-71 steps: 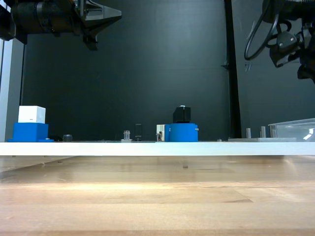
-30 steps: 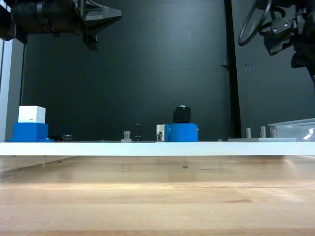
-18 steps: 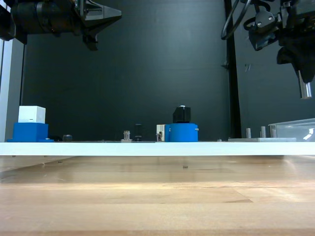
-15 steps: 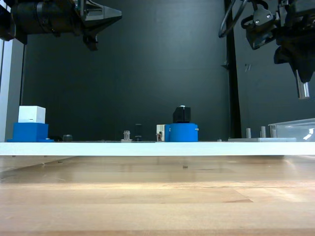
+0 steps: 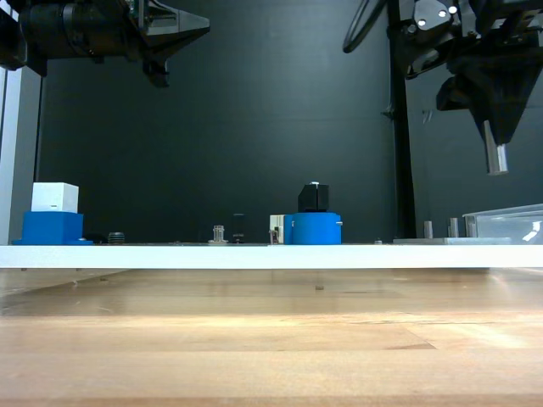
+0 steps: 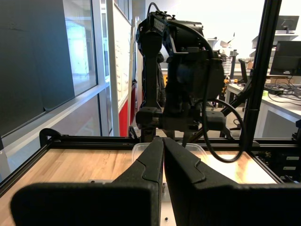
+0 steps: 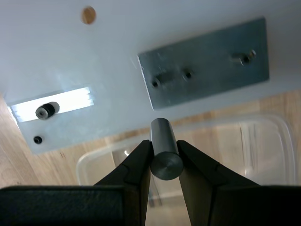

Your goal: Pick the 16mm cylinder and place it in the taskboard

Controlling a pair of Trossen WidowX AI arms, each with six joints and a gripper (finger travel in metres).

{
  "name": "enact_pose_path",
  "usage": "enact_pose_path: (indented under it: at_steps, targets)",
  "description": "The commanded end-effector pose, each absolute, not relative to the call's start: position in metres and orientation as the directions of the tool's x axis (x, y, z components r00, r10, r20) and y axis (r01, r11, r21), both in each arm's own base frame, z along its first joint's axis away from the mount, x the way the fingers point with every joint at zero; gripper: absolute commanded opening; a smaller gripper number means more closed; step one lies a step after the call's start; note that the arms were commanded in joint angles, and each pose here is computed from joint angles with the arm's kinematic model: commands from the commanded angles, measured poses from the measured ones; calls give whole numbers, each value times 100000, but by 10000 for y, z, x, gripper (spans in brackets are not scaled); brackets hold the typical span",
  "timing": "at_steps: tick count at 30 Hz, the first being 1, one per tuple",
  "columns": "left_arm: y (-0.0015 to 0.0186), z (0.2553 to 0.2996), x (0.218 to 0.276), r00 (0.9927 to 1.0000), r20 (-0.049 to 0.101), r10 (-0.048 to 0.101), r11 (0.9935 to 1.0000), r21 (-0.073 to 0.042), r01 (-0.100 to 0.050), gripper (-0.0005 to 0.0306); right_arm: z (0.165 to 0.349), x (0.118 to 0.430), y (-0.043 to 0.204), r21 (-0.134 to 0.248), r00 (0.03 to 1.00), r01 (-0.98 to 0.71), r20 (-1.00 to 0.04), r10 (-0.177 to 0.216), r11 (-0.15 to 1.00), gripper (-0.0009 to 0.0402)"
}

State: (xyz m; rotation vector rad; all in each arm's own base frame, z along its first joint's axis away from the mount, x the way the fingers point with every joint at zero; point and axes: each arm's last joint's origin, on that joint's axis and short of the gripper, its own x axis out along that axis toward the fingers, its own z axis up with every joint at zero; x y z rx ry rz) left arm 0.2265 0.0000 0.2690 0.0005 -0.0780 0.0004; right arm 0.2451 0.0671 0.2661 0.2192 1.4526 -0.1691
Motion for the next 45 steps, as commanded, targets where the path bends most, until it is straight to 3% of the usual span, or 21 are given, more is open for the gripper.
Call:
enact_pose_path:
  at_steps: [1,6,17,45]
  targets:
    - [0,2689,2265,99696,7793,38,100000,94,-46,0,2645,2525,700,4483,12316,22250,-99223,1754,97390,23]
    - [0,2689,2265,99696,7793,38,100000,94,-46,0,2617,2622,746,2277,12448,16304,-99222,233,98636,23]
    - [0,2689,2265,99696,7793,38,100000,94,-46,0,2569,2848,846,1665,12173,12804,-99256,95,99163,23]
    - [0,2689,2265,99696,7793,0,100000,94,-7,0,2352,3302,1044,2406,11739,10547,-99302,1158,99413,23]
